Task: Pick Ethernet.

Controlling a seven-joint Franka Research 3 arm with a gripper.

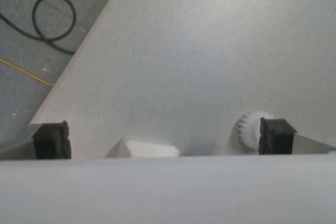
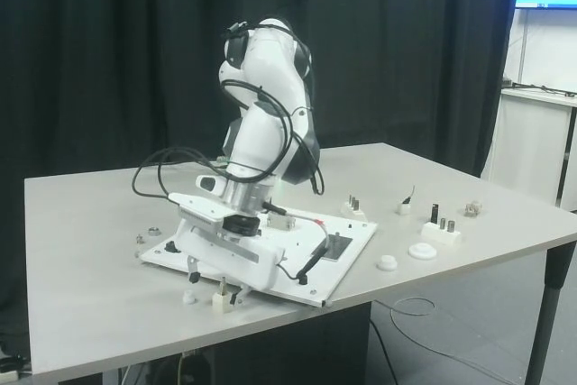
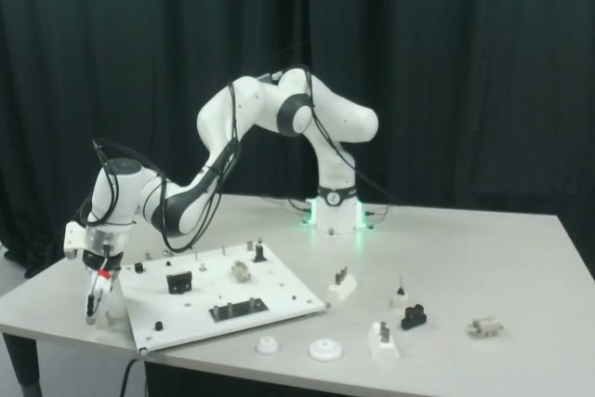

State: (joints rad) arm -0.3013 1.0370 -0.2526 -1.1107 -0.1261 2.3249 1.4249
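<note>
Stage: approach. From these views the pick looks near its start, with nothing grasped or lifted.
Hand [image 1: 163, 139]: released. In the wrist view the two black fingertips [image 1: 50, 140] sit far apart, and the gap between them holds nothing clamped.
Hand position: low over the worktop [image 2: 81, 250], at the lower left of the second room view [image 3: 96, 302] and at the lower middle of the first room view [image 2: 216, 281]. It is just off the near edge of the white board [image 2: 361, 232].
Task's thing: a small white block [image 1: 144, 148] lies on the worktop between the open fingertips. In the first room view it stands just below the hand [image 2: 221, 299]. I judge this to be the Ethernet piece on its holder, but no plug or cable detail can be made out to confirm it.
Neighbour: a small white gear [image 1: 251, 128] sits on the worktop just beside one fingertip. In the first room view it shows at the lower left of the hand [image 2: 189, 297].
Beyond the edge: a black cable loop [image 1: 52, 17] lies on the floor at the upper left of the wrist view, past the worktop's edge.
Done: the hand is brought over the block with the jaws spread to either side of it.
Left: lower onto the block, close on it and lift it clear.
Risk: the gear is close enough that the nearer finger may nudge it on the way down.
</note>
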